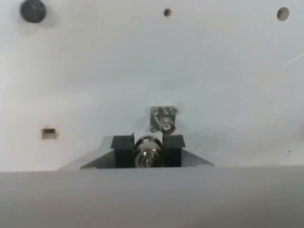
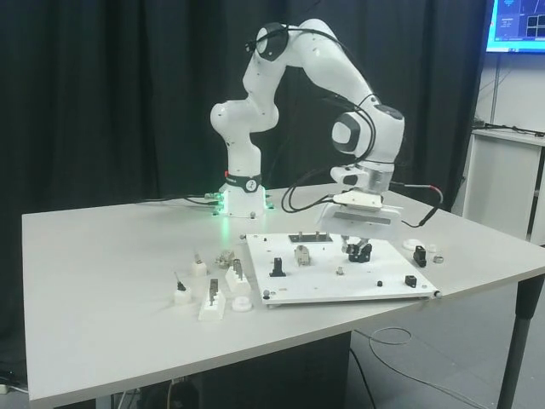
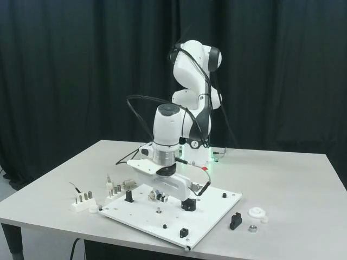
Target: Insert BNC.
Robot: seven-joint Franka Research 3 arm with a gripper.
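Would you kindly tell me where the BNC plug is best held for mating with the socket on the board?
On its round metal body, from above, as the gripper does now: the black fingers clamp the BNC plug from both sides, leaving its front free toward the BNC socket on the white board.

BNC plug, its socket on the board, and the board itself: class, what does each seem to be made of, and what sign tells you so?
BNC plug: apparently bright metal; its barrel glints between the black fingers of the gripper.
Socket: likely the same plated metal, with shiny highlights on its flange.
Board: white, matte, flat sheet; plastic or painted metal, the look leaves it open.
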